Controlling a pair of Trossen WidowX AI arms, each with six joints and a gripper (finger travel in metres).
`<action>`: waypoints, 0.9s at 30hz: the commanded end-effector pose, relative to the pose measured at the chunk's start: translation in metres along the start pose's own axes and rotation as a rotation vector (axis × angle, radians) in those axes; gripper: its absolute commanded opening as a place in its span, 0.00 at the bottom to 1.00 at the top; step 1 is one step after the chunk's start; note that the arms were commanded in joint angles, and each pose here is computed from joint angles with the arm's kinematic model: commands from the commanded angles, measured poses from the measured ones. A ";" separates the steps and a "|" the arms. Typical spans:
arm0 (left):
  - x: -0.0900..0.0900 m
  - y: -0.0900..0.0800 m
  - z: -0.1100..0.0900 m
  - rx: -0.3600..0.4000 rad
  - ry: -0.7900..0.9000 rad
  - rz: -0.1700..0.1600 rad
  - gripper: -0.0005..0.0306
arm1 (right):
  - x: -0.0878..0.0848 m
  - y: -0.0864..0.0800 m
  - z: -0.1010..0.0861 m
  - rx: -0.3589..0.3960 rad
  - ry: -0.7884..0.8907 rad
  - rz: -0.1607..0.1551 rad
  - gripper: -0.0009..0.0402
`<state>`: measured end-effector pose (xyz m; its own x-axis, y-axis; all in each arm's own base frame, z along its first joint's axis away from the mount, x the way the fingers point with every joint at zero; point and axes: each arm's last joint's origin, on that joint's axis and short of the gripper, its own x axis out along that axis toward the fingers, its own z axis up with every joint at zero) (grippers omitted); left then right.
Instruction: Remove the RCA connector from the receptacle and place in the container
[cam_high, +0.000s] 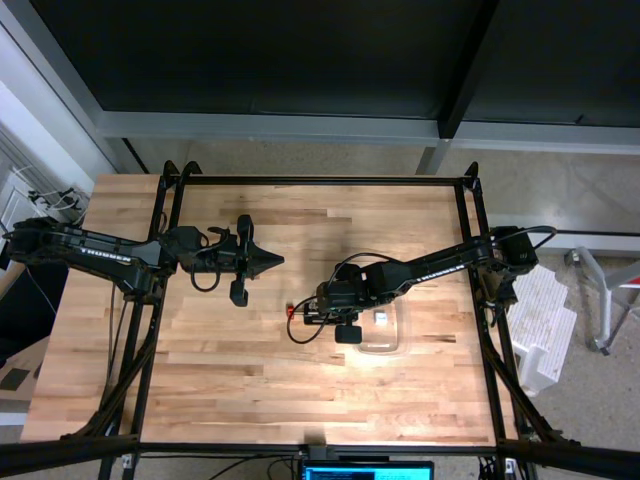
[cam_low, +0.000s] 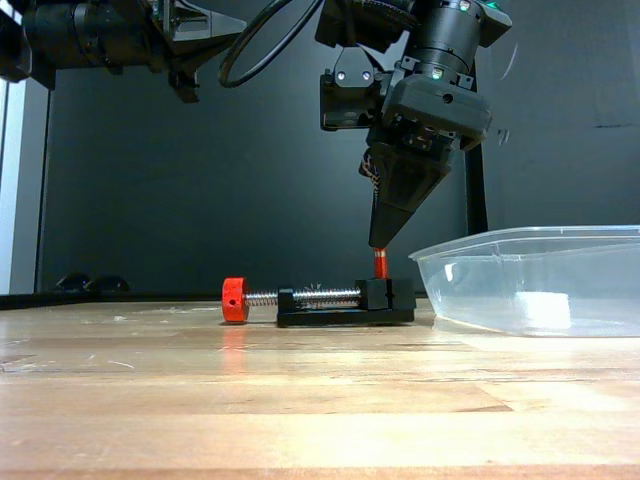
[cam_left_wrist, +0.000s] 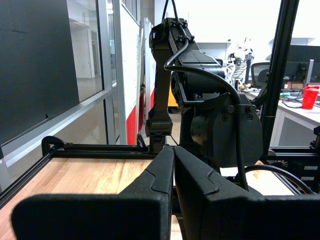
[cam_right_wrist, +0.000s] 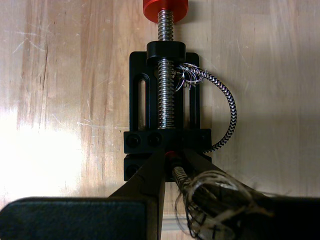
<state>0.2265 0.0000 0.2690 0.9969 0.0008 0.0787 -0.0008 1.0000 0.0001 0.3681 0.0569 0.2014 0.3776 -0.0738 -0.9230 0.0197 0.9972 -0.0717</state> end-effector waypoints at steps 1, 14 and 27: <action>0.000 0.000 0.000 0.000 0.000 0.000 0.02 | -0.002 0.000 0.000 0.002 -0.006 -0.001 0.02; 0.000 0.000 0.000 0.000 0.000 0.000 0.02 | -0.029 -0.004 0.002 0.010 -0.075 0.008 0.02; 0.000 0.000 0.000 0.000 0.000 0.000 0.02 | -0.057 -0.008 0.002 0.020 -0.151 0.019 0.02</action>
<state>0.2265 0.0000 0.2689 0.9969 0.0008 0.0783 -0.0008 1.0000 0.0001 0.3484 0.0534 0.2554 0.5125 -0.0552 -0.8569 0.0305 0.9985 -0.0460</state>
